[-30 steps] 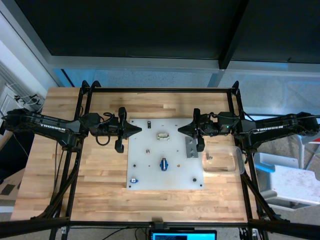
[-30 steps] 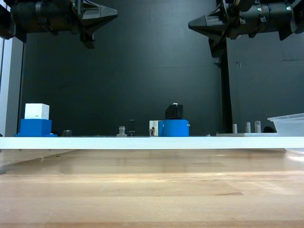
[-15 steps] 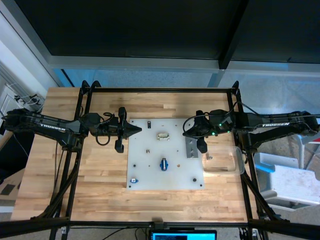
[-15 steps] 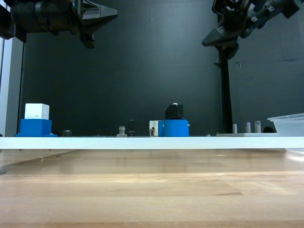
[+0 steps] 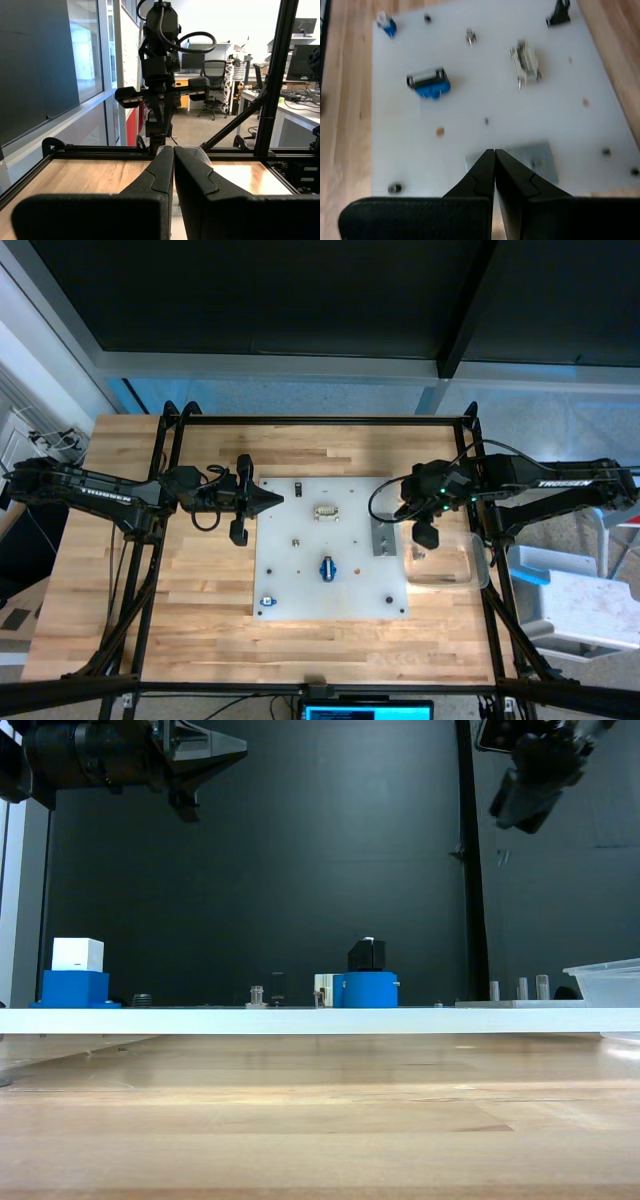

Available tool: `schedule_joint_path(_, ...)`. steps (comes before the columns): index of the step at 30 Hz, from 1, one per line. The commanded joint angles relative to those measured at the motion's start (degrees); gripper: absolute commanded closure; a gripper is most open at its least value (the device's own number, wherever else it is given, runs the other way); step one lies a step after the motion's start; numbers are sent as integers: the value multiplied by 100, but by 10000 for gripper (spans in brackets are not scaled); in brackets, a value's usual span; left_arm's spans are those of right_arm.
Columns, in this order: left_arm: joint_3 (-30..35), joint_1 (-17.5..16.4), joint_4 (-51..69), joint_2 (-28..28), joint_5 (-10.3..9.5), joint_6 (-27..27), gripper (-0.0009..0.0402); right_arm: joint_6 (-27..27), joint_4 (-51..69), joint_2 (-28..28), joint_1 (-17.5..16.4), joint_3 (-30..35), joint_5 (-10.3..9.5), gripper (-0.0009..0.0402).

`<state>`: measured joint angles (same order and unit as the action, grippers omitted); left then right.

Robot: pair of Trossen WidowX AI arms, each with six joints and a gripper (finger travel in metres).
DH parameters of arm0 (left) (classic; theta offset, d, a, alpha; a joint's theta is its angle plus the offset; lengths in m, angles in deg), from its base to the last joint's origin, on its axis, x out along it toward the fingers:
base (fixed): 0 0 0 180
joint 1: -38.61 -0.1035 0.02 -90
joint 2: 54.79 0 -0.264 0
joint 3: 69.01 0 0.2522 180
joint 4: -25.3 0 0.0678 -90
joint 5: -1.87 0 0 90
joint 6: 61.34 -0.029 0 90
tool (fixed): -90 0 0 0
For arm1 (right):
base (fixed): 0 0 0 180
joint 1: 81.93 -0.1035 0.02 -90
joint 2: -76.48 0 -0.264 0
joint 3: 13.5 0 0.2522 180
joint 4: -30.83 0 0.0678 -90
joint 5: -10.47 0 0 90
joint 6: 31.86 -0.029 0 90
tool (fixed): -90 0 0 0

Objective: Pick the 16mm cylinder and place it in the taskboard

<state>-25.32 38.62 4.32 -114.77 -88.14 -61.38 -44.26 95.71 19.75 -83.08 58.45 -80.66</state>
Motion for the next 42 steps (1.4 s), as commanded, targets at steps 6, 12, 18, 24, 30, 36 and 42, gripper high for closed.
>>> schedule_joint_path(6, 2, -2, -2, 0, 2, 0, 393, -20, 1252, -9, -20, 369, 2, 393)
schedule_joint_path(12, 2, -2, -2, 0, 2, 0, 393, -85, 2079, -9, -42, 533, -2, 393)
schedule_joint_path(18, 2, -2, -2, 0, 0, -2, 393, -212, 2745, -111, -146, 590, -44, 393)
schedule_joint_path(24, 2, 0, -2, 0, 0, -2, 393, -330, 2826, -212, -352, 592, -42, 393)
schedule_joint_path(30, 2, -2, -2, 0, 0, -2, 393, -468, 2828, -297, -494, 592, -44, 393)
schedule_joint_path(36, 2, -2, -2, 0, 0, 0, 393, -531, 2826, -315, -610, 590, -42, 393)
schedule_joint_path(42, 2, 0, -2, 0, 0, -2, 393, -616, 2811, -450, -791, 592, -42, 393)
